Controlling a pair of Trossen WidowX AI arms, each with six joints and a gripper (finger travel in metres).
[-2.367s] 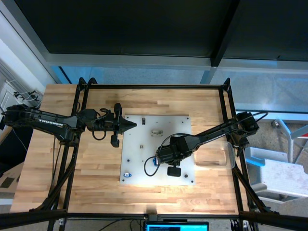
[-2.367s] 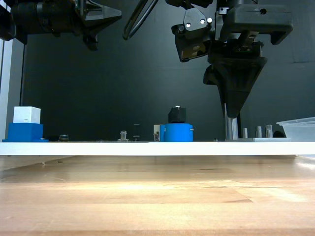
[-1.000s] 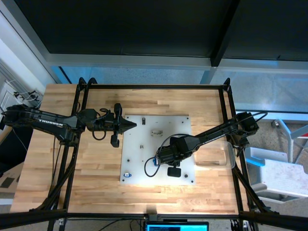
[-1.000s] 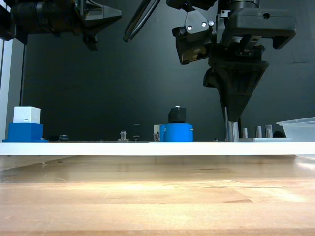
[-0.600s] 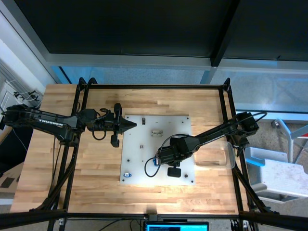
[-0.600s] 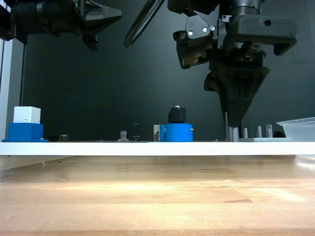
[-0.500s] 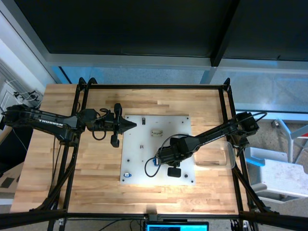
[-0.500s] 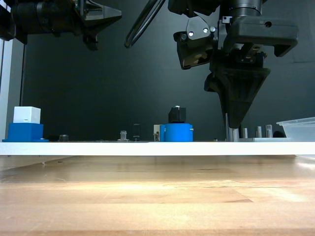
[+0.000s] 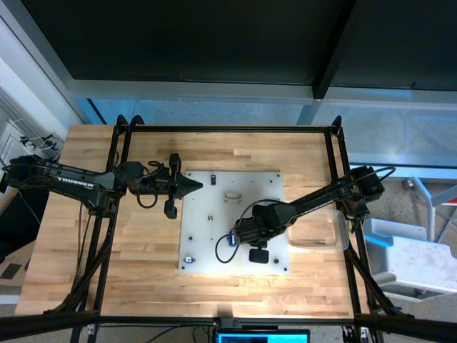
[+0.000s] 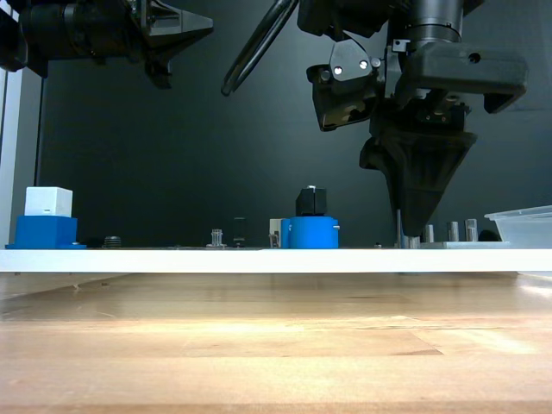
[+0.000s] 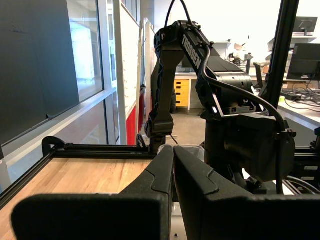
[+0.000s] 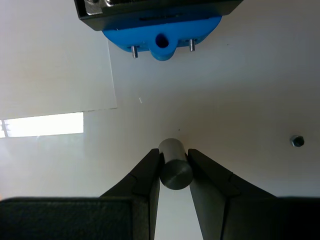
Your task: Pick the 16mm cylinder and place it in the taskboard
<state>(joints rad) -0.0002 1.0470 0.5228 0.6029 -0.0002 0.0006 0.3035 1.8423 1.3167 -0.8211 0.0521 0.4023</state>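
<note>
Over the near-right part of the flat white square taskboard (image 9: 203,246), the right gripper (image 12: 173,154) points straight down. Its black fingers are clamped on the short dull-grey metal 16mm cylinder (image 12: 175,165), pinching its round side across the width. The 16mm cylinder stands upright with its lower end at the board's surface, near the blue plastic connector (image 12: 160,31).

I judge the 16mm cylinder to be solid, stiff and dense for its small bulk, with a smooth skin that could slip or twist between the pads. The sound hold is the one shown: across the diameter on the upper part, leaving the lower end free to enter a hole. It will not bend, so any misalignment would likely show as jamming rather than give.

Compared with the low view 2.4 s ago, the right gripper sits lower and slightly nearer the board's right edge. Much less bare metal shows between fingertips and board. It looks to be going in, though the hole itself is hidden.

Just past the board's right edge, a clear plastic bin (image 9: 335,232) rests on the wooden table (image 9: 143,286). Farthest off, the left gripper (image 11: 173,150) hangs high over the board's far-left corner, fingers pressed together on nothing, in the same place as before.
</note>
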